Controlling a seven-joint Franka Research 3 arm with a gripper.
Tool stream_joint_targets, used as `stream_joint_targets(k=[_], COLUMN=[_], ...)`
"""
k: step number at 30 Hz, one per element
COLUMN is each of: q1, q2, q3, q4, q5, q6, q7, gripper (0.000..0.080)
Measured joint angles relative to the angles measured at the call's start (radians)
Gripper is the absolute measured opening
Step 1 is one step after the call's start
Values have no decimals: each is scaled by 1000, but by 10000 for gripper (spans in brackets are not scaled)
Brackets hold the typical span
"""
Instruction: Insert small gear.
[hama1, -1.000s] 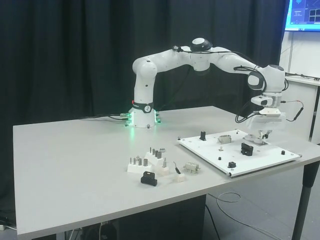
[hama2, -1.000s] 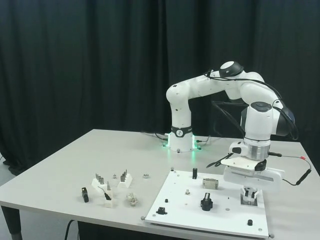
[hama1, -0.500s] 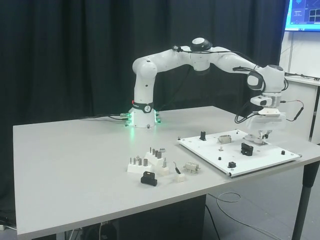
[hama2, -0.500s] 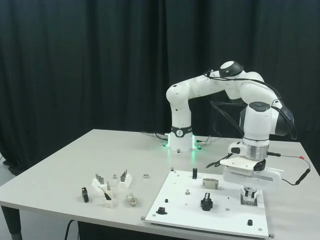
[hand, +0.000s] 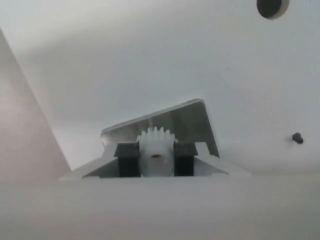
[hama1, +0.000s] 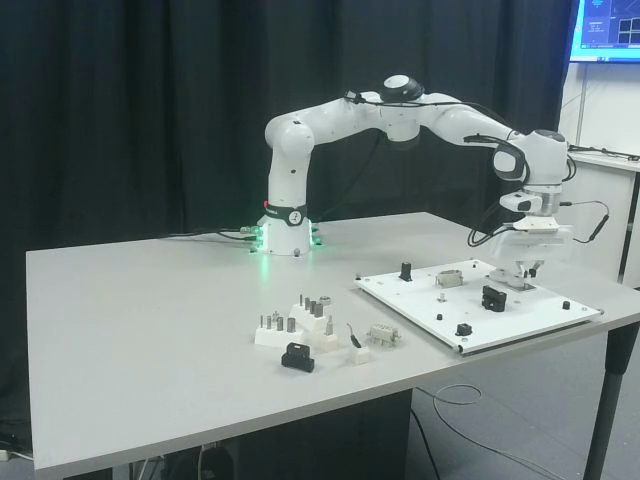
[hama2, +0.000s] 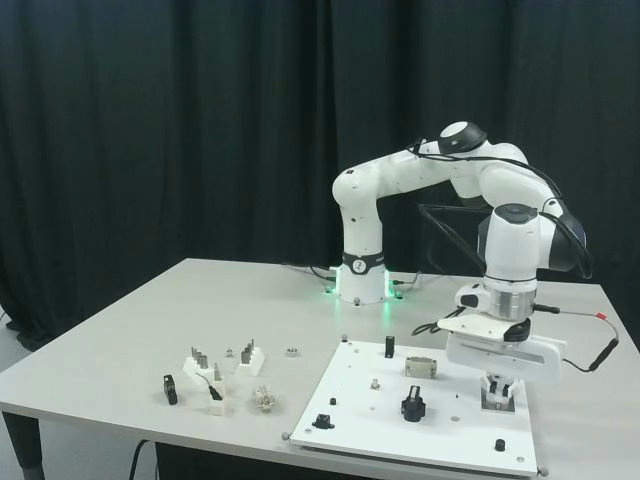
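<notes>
Your hand (hand: 156, 162) is closed on the small gear (hand: 156, 150): in the wrist view the two black pads (hand: 127, 159) press its flanks, just above a grey metal bracket (hand: 165, 122) on the white board (hama2: 430, 420). The gear looks light, stiff and smooth, so it may slip or tilt. Hold it by the flanks, with the bore vertical.
</notes>
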Motion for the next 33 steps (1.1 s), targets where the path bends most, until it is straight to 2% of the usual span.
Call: stream_joint_targets(k=[9, 14, 22, 27, 33], q1=[2, 3, 4, 8, 13], q2=[0, 0, 0, 0, 0], q3=[1, 2, 2, 4, 6], q4=[-1, -1, -1, -1, 0], q5=[-7, -9, -13, -23, -41], q6=[4, 6, 9, 15, 25], q7=[-112, -101, 0, -16, -110], gripper=[139, 139, 139, 139, 139])
